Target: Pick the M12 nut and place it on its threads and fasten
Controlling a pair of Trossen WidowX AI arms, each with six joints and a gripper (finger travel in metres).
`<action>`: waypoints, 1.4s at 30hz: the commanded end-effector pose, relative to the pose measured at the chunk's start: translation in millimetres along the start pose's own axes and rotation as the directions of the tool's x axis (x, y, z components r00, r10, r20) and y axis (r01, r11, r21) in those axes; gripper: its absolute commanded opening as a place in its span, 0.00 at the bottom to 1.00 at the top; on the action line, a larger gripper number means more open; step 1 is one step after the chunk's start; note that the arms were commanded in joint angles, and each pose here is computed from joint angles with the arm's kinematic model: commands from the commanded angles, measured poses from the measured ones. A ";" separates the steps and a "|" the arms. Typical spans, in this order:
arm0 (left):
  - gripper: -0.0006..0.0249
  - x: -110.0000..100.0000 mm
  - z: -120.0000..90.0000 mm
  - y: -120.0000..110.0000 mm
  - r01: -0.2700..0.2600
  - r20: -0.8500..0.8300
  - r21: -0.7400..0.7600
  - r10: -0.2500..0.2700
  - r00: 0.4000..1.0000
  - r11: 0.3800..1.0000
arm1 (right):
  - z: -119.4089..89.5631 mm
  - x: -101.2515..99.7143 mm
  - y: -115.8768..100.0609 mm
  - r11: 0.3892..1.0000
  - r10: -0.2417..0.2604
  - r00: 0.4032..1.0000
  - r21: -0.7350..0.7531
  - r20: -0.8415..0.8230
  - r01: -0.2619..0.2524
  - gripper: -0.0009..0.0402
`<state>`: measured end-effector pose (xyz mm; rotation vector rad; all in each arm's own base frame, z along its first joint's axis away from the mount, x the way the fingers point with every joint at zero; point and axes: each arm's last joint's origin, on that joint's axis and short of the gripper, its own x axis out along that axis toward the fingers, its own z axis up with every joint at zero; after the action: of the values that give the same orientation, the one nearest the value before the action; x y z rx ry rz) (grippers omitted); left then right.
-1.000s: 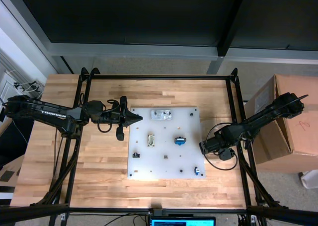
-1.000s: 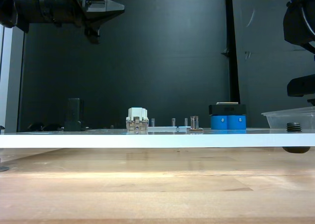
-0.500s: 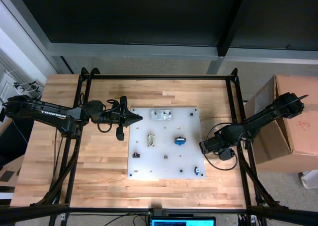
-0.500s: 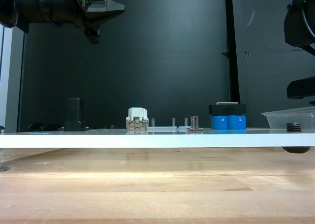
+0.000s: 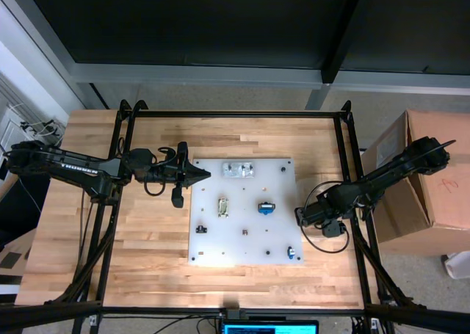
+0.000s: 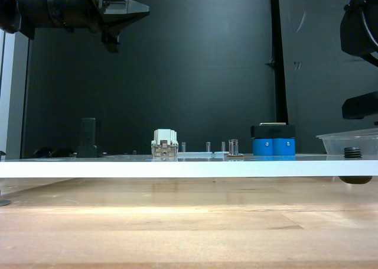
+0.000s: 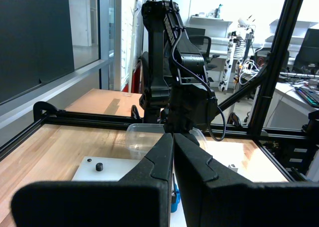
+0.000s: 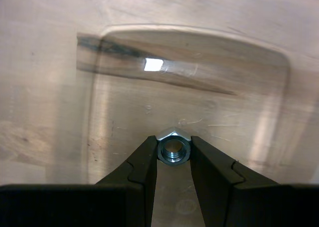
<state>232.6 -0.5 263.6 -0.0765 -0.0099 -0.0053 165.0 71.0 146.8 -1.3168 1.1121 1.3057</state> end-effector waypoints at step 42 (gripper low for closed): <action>0.02 0.0 0.0 0.1 0.000 0.000 0.000 0.000 1.000 1.000 | 81.7 -64.2 -183.9 0.913 -0.065 0.998 0.403 -0.016 0.066 0.07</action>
<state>232.6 -0.5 263.6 -0.0765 -0.0099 -0.0053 329.7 175.2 218.1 -1.0467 1.2427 0.9684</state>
